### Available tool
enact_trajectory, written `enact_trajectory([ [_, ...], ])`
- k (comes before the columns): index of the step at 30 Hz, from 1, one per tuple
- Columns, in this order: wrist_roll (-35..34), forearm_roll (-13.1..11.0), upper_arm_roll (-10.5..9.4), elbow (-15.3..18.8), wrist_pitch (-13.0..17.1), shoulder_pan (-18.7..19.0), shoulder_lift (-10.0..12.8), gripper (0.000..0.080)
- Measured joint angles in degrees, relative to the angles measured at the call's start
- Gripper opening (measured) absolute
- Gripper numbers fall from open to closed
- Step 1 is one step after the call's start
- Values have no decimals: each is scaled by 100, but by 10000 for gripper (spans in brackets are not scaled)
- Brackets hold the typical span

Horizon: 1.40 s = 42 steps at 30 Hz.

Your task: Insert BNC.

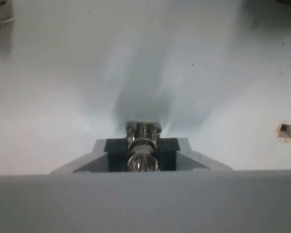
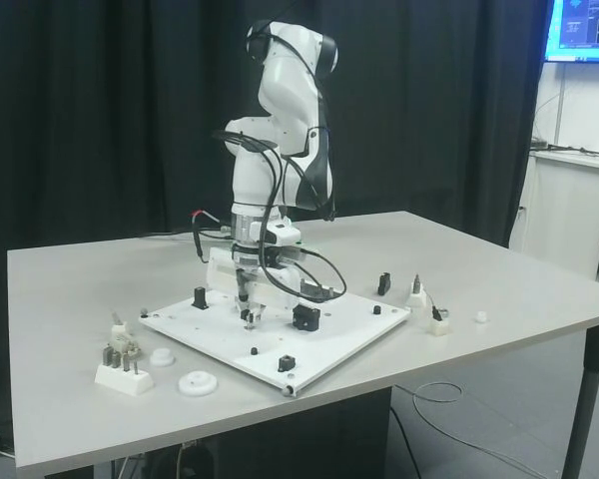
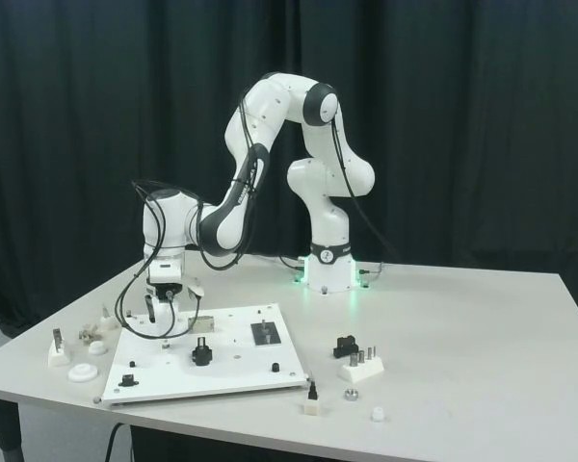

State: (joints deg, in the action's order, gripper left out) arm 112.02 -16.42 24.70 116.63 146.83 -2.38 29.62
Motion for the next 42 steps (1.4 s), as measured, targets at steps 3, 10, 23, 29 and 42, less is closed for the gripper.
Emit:
enact_trajectory([
  [3,154,38,-3,0,6,3,3,121],
  [10,500,150,-21,-1,43,4,25,121],
  [23,540,242,-39,-1,103,4,63,121],
  [29,540,243,-39,-1,103,4,63,121],
  [42,520,239,-40,0,103,4,69,121],
])
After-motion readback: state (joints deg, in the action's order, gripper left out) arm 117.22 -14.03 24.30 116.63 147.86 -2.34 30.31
